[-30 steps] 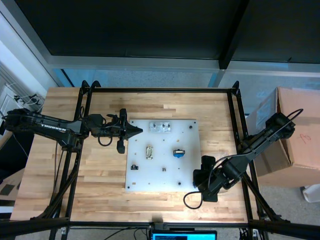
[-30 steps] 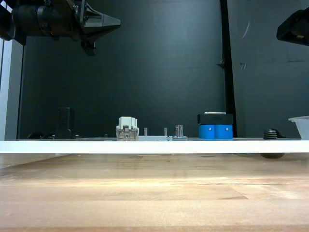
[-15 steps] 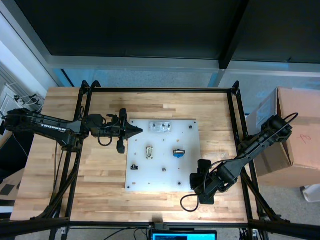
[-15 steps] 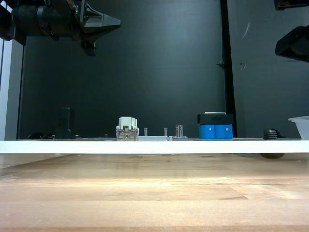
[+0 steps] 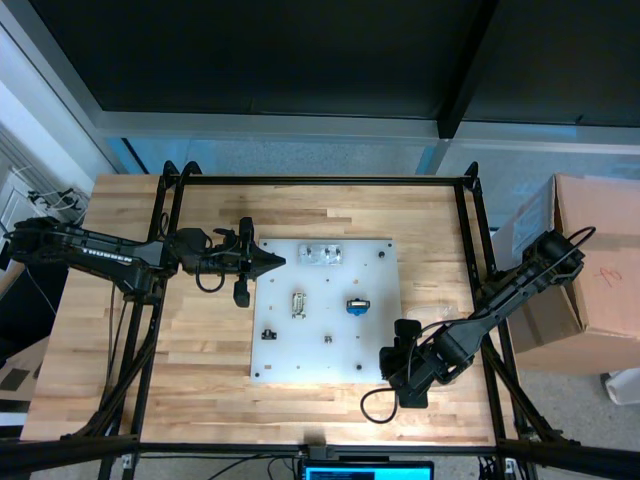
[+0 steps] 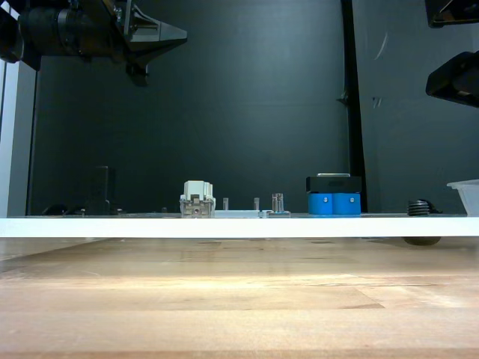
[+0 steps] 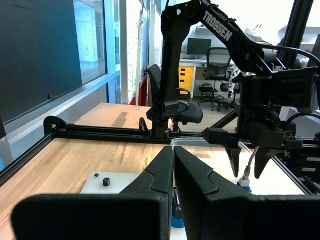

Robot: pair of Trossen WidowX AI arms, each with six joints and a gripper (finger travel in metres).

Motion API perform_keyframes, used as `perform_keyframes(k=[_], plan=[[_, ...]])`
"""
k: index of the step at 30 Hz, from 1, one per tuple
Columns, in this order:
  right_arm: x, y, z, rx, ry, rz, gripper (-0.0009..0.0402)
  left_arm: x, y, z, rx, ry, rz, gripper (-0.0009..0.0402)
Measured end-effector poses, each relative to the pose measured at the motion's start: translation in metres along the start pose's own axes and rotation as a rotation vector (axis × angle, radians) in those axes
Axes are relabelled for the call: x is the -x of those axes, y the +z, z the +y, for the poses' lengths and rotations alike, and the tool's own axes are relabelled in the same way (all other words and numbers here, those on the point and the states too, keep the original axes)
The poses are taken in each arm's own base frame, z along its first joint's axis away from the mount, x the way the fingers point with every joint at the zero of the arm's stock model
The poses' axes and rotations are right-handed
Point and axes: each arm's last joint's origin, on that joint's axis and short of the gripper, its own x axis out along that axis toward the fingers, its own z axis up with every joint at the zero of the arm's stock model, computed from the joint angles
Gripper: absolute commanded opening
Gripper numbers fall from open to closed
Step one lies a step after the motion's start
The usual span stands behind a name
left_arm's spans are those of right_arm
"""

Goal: Remove the RJ45 connector from the taskboard and place in the container

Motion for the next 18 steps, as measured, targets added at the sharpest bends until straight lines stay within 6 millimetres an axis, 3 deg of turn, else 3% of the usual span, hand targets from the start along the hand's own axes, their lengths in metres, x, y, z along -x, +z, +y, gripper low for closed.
perform_keyframes(k=[16, 18], plan=[[-0.0014, -0.0001, -0.0006, 0.015, -0.011, -0.014, 0.0, 0.0, 0.0001, 0.0, 0.0, 0.0, 0.0, 0.0], [-0.0013, -0.0002, -0.0007, 0.016, -0.013, -0.015, 0.0003, 0.0, 0.0, 0.0, 0.0, 0.0, 0.0, 0.0]])
